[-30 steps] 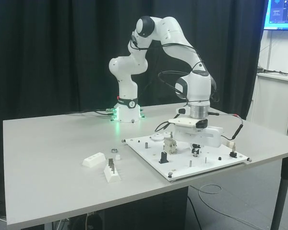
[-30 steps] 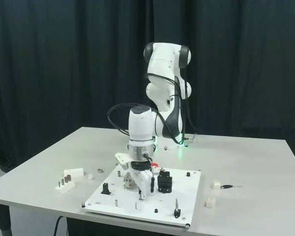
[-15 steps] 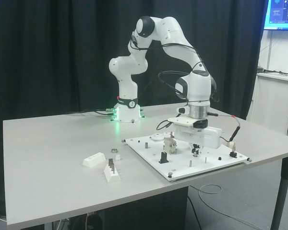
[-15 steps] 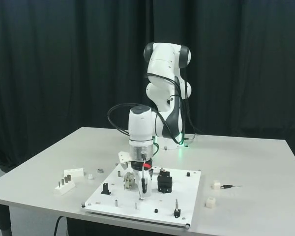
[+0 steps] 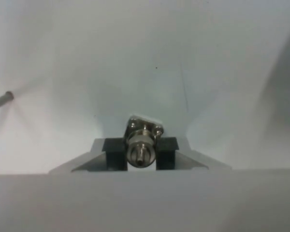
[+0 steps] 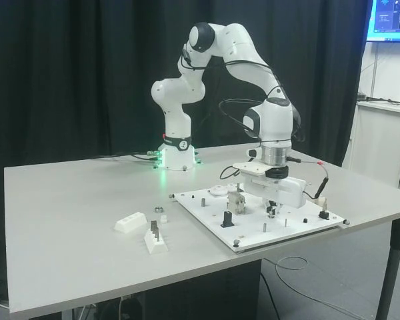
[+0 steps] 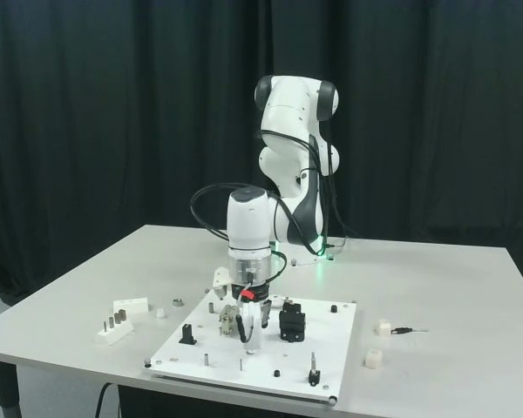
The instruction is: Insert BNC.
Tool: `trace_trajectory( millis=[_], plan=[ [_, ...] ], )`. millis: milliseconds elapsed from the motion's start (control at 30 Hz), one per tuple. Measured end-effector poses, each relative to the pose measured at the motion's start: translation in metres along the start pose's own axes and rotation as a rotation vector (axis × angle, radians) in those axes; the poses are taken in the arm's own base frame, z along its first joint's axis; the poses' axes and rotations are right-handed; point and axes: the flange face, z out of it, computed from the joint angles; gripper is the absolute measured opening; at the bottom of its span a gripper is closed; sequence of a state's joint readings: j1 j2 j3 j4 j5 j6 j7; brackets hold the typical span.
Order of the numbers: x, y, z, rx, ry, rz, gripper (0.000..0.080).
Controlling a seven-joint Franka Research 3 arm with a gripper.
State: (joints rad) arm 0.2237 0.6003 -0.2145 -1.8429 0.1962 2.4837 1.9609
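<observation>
In the wrist view a metal BNC connector [image 5: 140,149] sits between two black pads [image 5: 115,153] that press on both of its sides. Right behind it lies a square metal flange [image 5: 144,125] on the white board [image 5: 154,72]; whether the two are mated I cannot tell. My gripper [image 6: 272,208] points straight down over the middle of the board [image 6: 253,230], shut on the connector. From the second room view the gripper [image 7: 247,335] stands low on the board [image 7: 331,348], and a thin cable [image 6: 320,179] trails from it.
Black fixtures [image 6: 227,219] [image 7: 289,324] and thin upright pegs [image 7: 312,359] stand on the board near the gripper. Two white blocks [image 6: 130,222] [image 6: 155,240] lie on the grey table beside the board. Small white parts [image 7: 383,327] [image 7: 373,358] lie off its other side.
The hand has turned about its vertical axis over the same spot on the board, and the cable has swung with it. Its height looks unchanged.
</observation>
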Motion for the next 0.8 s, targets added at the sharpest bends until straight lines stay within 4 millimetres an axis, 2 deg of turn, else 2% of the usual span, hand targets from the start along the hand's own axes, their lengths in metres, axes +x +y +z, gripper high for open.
trace_trajectory(
  millis=[800],
  plan=[
    [0.0013, -0.0012, 0.0002, -0.006, -0.008, 0.094, 0.0123]
  ],
)
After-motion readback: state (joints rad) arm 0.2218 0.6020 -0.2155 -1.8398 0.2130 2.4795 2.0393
